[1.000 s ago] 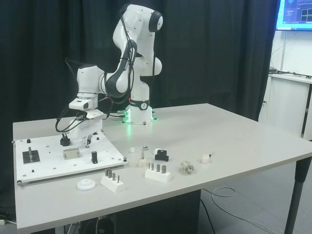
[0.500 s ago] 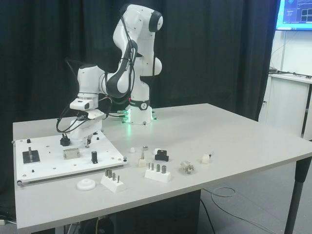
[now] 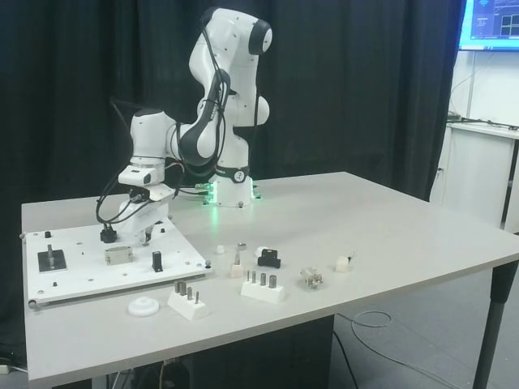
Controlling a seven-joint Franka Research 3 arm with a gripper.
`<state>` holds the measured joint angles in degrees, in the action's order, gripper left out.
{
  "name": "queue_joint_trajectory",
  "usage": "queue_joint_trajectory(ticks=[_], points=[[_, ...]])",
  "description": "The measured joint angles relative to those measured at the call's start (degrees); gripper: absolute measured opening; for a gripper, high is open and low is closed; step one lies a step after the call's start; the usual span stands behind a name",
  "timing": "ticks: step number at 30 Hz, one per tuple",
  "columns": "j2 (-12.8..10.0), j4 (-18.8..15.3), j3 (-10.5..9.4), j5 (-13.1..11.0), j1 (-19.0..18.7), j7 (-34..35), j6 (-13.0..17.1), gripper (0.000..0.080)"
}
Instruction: Insert BNC.
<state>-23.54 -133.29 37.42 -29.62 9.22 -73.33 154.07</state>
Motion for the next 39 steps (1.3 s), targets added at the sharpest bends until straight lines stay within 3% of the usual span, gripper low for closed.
queue_joint_trajectory(ticks=[28, 39], points=[[0.1, 0.0, 0.02, -0.1, 0.0, 0.3, -0.1, 0.0120], [0.1, 0.0, 0.02, -0.2, 0.0, 6.1, -0.1, 0.0120]])
